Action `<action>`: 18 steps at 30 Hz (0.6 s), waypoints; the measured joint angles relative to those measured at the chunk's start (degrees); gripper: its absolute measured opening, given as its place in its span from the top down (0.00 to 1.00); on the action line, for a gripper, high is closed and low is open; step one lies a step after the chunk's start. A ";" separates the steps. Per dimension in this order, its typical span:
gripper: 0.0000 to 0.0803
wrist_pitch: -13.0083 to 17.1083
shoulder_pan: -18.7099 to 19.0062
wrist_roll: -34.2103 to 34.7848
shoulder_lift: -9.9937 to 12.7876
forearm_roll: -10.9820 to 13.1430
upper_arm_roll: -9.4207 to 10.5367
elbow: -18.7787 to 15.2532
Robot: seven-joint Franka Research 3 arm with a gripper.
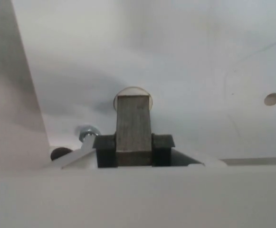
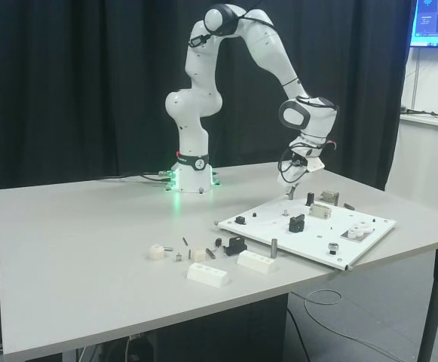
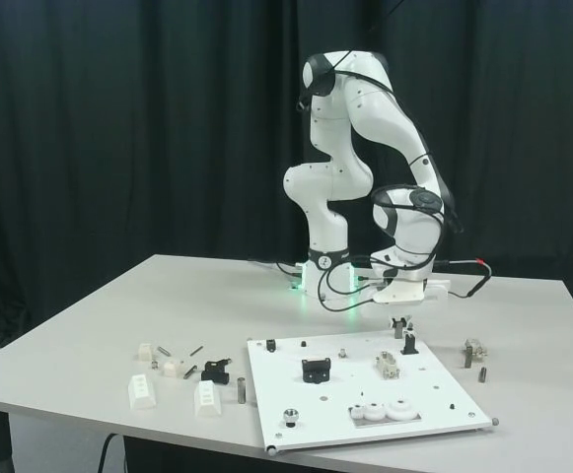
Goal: Remove square peg 4.
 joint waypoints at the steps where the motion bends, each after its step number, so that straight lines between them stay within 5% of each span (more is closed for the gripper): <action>1: 0.81 -0.09 0.00 -0.04 -0.09 0.00 0.00 0.00; 18: 0.81 -4.51 0.10 -0.26 -2.91 0.00 0.17 1.18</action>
